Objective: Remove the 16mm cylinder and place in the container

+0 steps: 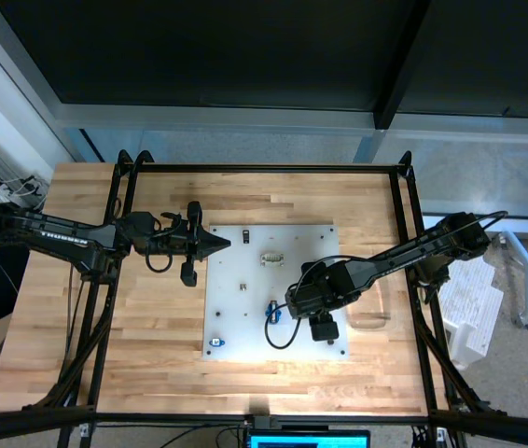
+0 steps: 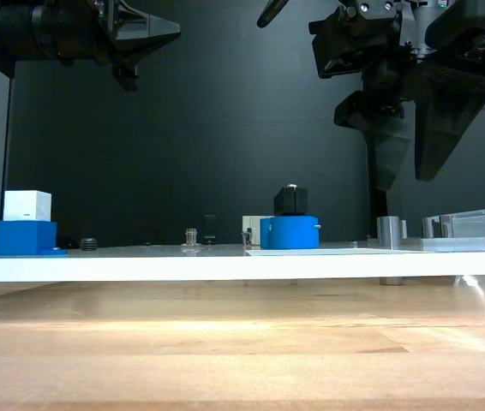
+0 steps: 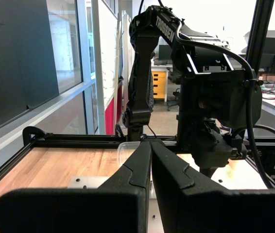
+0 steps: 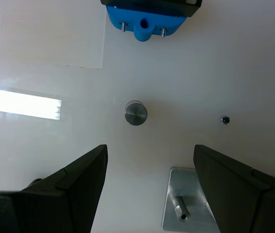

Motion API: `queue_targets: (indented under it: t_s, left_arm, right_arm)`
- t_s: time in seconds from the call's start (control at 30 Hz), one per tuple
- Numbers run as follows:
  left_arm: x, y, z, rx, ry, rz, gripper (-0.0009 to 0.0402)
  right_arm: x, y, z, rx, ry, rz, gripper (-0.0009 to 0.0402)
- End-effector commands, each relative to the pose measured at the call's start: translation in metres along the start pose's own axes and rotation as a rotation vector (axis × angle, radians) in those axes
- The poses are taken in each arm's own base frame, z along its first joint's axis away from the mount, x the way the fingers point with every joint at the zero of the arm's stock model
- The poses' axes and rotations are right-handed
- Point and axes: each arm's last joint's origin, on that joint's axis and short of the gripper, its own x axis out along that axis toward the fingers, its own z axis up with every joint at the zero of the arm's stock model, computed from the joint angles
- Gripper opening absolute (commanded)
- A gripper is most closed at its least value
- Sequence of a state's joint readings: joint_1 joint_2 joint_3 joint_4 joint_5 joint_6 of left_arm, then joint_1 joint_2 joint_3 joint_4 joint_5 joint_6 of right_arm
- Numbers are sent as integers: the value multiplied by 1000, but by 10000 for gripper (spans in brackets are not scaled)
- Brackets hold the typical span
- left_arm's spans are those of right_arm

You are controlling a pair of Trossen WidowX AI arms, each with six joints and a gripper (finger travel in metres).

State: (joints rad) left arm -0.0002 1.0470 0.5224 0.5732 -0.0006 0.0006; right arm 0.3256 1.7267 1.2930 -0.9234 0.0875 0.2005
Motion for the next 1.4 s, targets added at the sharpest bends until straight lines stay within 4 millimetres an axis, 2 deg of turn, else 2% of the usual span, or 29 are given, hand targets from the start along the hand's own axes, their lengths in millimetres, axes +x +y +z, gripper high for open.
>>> queue_targets:
  t_s: [0.03,0.93,1.4]
  left_arm:
    - [0,0,0,0,0,0,0]
    - [0,0,0,0,0,0,0]
    - [0,0,0,0,0,0,0]
  right_arm:
    - [3,1,0,-1,6,-1,247]
    - [36,11,3,-13,78,-3,247]
    - [36,18,3,17,64,2,247]
